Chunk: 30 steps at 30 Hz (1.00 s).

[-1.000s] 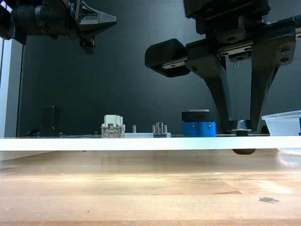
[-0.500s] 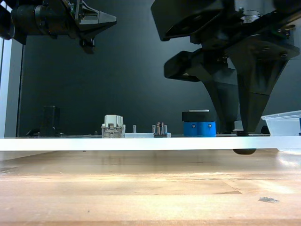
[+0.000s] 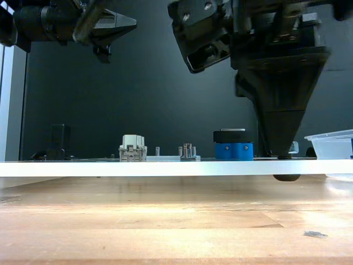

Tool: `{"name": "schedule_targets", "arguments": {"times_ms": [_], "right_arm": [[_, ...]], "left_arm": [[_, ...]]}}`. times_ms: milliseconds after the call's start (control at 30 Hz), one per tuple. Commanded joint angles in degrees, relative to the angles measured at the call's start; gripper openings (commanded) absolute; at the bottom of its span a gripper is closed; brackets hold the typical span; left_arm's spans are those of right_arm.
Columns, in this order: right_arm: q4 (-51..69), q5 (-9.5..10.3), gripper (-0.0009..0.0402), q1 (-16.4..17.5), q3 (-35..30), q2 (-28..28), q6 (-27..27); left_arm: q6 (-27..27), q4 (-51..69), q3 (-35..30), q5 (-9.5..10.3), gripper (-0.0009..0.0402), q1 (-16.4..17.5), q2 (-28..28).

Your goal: Pick the M12 fastener and fasten on the M12 threads

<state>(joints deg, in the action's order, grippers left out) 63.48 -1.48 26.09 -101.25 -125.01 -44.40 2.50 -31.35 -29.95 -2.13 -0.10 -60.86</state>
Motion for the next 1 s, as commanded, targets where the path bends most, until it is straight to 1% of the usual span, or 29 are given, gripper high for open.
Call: {"name": "schedule_targets", "arguments": {"times_ms": [33,100,167,433,600,700,1000], "right_arm": [[0.1,0.02,0.0029,0.0,0.0,0.0,-6.5],[0.0,0.02,0.0029,0.0,0.0,0.0,-9.1],[0.0,0.02,0.0029,0.0,0.0,0.0,-12.8],[0.1,0.00,0.0029,0.0,0.0,0.0,-30.9],[0.1,0.00,0.0029,0.0,0.0,0.0,-38.6],[0.1,-0.02,0.0029,0.0,0.0,0.0,-44.4],[0.0,-0.02,0.0029,0.0,0.0,0.0,-66.6]], "left_arm": [[0.0,0.0,0.0,-0.02,0.0000,0.0,0.0],[0.0,0.0,0.0,-0.02,0.0000,0.0,0.0],[0.0,0.0,0.0,-0.02,0.0000,0.0,0.0],[0.0,0.0,0.0,-0.02,0.0000,0.0,0.0],[0.0,0.0,0.0,-0.02,0.0000,0.0,0.0],[0.0,0.0,0.0,-0.02,0.0000,0.0,0.0],[0.0,0.0,0.0,-0.02,0.0000,0.0,0.0]]}}
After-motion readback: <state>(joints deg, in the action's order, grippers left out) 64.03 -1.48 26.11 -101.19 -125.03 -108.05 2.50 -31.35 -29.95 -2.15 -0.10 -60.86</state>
